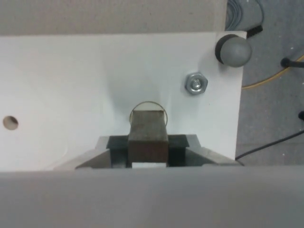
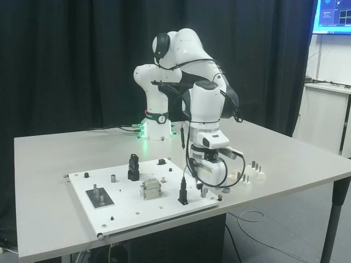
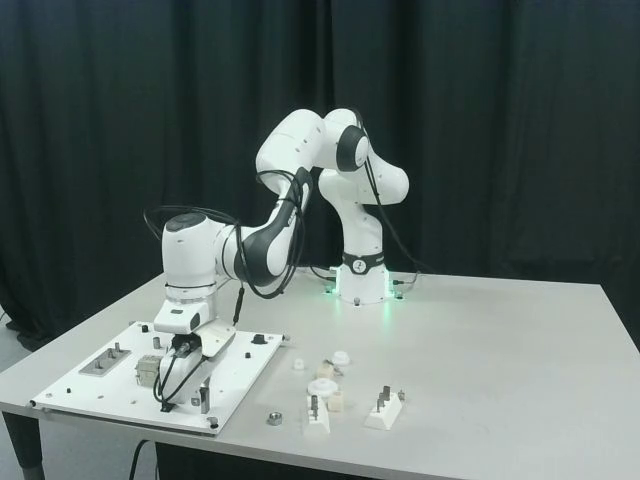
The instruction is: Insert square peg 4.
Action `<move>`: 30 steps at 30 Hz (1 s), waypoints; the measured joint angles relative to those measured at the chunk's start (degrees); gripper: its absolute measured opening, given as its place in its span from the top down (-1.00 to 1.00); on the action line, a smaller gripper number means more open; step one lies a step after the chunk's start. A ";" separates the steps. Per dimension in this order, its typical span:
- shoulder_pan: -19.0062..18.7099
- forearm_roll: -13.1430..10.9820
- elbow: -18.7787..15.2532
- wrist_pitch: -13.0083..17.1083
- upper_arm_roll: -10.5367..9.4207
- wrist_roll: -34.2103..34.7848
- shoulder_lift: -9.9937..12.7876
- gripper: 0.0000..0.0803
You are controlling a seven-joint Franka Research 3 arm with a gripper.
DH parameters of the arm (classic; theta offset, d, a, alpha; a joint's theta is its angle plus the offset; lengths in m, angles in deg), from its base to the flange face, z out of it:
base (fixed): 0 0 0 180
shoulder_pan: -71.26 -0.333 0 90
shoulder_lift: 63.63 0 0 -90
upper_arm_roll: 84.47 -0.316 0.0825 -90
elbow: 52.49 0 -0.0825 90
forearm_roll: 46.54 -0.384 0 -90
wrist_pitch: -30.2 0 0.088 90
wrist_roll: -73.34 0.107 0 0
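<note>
Nearest the wrist camera: jaws (image 1: 148,159) clenched on the square peg (image 1: 148,135), black pads hugging both flanks, peg held upright and pointing down at the white board (image 1: 71,85). Just under the peg's end, a round hole (image 1: 148,110), its rim peeking out on either side of the block. Off to one side, a hex nut (image 1: 195,83) seated on the board, and beyond it a grey knob (image 1: 234,50) at the board's corner. Near the opposite edge, a small bore (image 1: 10,122).

From the first room view, arm folded low over the near corner of the board (image 2: 137,205), which lies flat on the grey surface (image 2: 49,159); hand (image 2: 211,183) poised just above the plate beside a black upright part (image 2: 183,194). From the second room view, same pose, hand (image 3: 190,350) down at the board's right side.

Judged step: final alignment before insertion, peg carried and hovering at its socket, not yet seated. Cannot tell whether the tip already touches the rim. Next move calls for squaring the peg's faces to the opening, then a slow straight descent, yielding sideways if an edge catches; release only once fully seated.
</note>
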 joint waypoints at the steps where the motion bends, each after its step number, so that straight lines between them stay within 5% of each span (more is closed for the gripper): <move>1: 0.00 -0.15 0.00 -0.03 0.04 0.07 0.00 0.62; 15: 0.00 -1.32 0.20 -0.48 0.32 4.51 0.01 0.62; 16: -0.01 -1.32 0.31 -0.52 0.32 4.51 0.01 0.22; 27: -0.08 -1.31 3.98 -3.97 0.36 4.62 0.01 0.22; 28: -0.10 -1.31 4.46 -4.57 0.39 4.72 0.01 -0.92; 30: -0.12 -1.30 5.43 -5.73 0.46 4.98 0.00 -0.92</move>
